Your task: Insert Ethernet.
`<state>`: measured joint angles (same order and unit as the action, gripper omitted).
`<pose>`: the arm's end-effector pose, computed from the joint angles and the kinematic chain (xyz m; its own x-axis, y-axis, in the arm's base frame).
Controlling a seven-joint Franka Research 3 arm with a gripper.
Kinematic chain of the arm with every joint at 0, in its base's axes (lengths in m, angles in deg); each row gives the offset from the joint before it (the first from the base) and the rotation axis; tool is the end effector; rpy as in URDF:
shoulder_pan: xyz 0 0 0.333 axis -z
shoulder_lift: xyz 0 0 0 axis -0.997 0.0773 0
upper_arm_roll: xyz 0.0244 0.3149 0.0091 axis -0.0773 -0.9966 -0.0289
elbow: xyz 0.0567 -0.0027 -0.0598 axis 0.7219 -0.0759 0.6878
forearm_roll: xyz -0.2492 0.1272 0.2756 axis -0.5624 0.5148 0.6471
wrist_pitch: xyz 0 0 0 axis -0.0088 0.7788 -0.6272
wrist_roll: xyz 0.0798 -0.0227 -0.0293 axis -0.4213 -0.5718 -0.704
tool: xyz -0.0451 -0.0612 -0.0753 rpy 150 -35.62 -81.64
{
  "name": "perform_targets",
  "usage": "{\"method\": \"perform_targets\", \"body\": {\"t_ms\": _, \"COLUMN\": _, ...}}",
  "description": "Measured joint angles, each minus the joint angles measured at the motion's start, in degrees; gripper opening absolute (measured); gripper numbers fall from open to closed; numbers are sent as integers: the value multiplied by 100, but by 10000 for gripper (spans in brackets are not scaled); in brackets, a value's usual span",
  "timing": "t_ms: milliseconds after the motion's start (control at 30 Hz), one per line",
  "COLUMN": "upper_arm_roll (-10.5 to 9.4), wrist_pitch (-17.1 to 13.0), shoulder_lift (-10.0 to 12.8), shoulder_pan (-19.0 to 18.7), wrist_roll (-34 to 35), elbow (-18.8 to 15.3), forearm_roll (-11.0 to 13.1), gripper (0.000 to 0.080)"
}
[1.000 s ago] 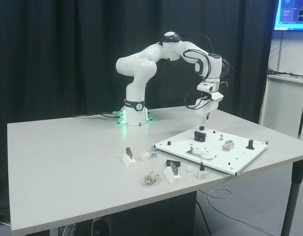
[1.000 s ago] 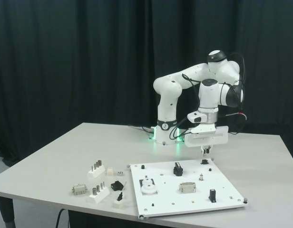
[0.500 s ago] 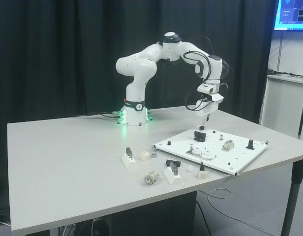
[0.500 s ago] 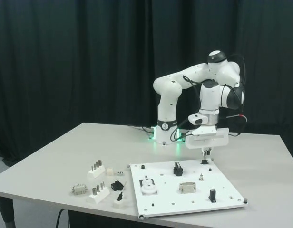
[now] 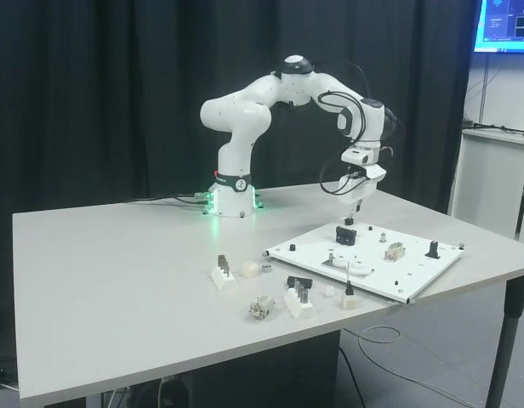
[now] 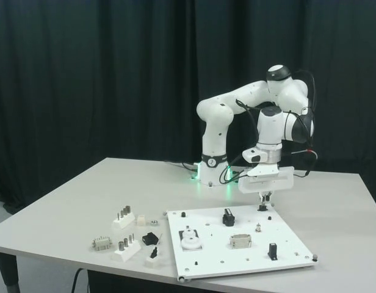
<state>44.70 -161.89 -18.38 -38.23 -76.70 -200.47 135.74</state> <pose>0.3627 0.2590 0.2353 0.9401 -0.3362 -0.0570 -0.3337 -0.9414 0.0488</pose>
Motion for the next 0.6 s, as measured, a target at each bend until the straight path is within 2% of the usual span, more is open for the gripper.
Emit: {"method": "perform_targets", "body": {"t_ms": 600, "upper_arm_roll": -1, "wrist_pitch": 1, "shoulder_lift": -84, "shoulder_pan": -8, "wrist_roll": 79, "elbow": 0, "forearm_roll": -83, "gripper": 90}}
